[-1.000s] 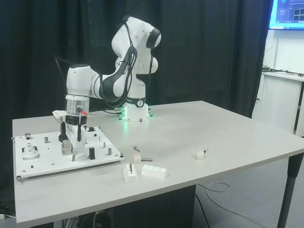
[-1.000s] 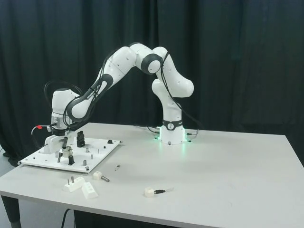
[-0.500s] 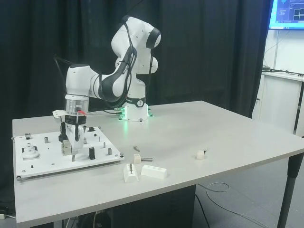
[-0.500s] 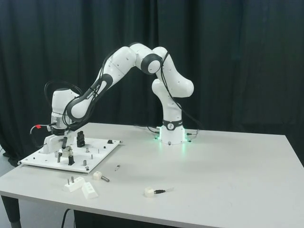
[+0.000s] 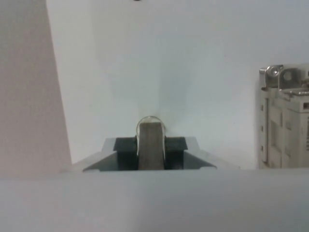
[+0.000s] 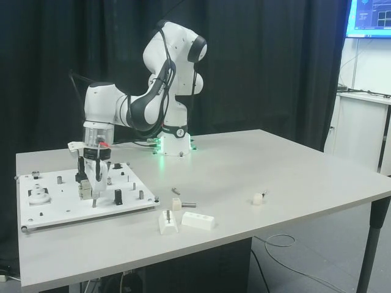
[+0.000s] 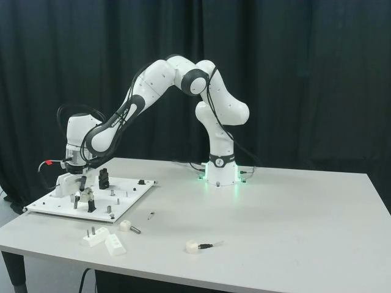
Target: Insert square peg 3.
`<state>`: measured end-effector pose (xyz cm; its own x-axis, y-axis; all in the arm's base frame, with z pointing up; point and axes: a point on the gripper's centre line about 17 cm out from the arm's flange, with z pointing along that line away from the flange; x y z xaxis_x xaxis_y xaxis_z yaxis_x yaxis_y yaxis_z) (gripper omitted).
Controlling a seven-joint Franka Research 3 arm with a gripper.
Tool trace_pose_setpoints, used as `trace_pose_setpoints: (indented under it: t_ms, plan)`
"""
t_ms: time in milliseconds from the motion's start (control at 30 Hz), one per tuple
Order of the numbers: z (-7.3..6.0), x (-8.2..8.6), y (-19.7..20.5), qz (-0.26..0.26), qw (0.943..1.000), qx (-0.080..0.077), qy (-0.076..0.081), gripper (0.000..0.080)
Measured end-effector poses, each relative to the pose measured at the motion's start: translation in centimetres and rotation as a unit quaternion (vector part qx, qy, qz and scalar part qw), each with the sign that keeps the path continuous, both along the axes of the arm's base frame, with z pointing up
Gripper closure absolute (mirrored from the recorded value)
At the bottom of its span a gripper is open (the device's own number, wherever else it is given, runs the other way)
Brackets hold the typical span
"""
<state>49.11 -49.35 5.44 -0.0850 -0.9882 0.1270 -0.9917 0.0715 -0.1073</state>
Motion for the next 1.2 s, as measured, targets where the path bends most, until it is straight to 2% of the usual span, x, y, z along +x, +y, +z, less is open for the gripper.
trace_pose_setpoints:
  t_ms: [600, 1200]
  plan:
    - [-0.28, 0.10, 0.59, 0.043, 0.9990, 0.005, 0.009, 0.0688]
    - [-0.24, 0.09, 0.54, 0.078, 0.9968, 0.000, 0.017, 0.0688]
